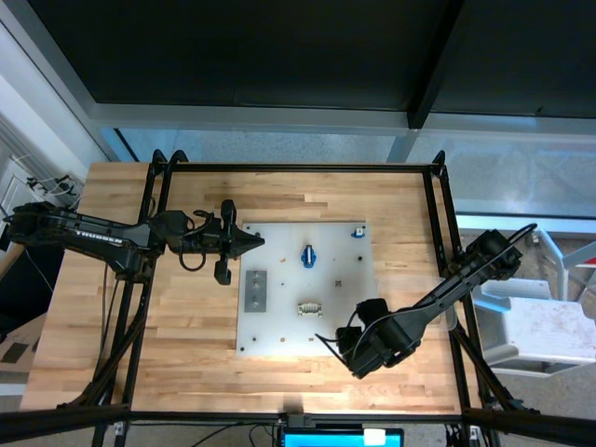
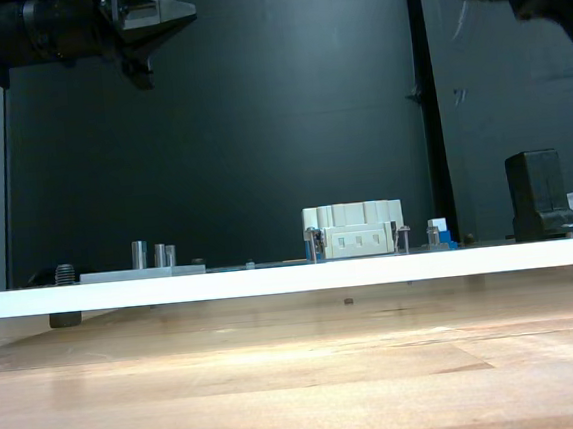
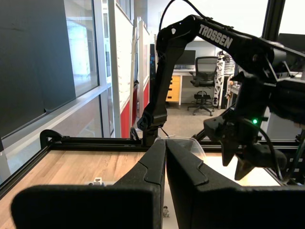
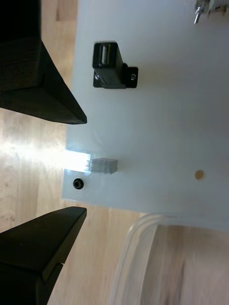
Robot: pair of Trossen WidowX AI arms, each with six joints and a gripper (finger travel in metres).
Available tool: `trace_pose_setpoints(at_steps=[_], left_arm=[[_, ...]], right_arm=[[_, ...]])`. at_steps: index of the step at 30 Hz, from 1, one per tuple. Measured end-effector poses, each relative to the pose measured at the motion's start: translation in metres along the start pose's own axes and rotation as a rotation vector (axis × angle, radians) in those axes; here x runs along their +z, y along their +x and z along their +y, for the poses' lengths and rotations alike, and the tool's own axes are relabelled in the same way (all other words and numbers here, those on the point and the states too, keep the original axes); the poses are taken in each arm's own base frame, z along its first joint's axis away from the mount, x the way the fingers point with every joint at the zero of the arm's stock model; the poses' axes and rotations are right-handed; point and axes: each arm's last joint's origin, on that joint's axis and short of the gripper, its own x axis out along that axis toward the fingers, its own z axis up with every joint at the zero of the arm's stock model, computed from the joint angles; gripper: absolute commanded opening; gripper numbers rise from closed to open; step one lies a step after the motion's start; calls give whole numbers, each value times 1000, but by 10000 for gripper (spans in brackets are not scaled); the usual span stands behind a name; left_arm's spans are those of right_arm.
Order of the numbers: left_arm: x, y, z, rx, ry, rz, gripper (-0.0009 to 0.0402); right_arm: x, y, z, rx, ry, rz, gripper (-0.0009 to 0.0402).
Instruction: Pick the 16mm bar and place in it's hole on the taskboard
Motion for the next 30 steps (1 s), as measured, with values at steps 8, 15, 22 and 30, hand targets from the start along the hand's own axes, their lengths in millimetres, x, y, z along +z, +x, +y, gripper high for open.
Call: trace_pose_setpoints(at_steps=[8,15,22,30], left_arm=[[0,0,0,0,0,0,0],[0,0,0,0,0,0,0],[0,0,0,0,0,0,0],[0,0,0,0,0,0,0]], right_arm=[[4,-17,-3,18,3,8,243],[6,-20,-5,17,4,8,243],[6,-20,-5,18,4,8,243],[6,-20,-5,18,4,8,243]])
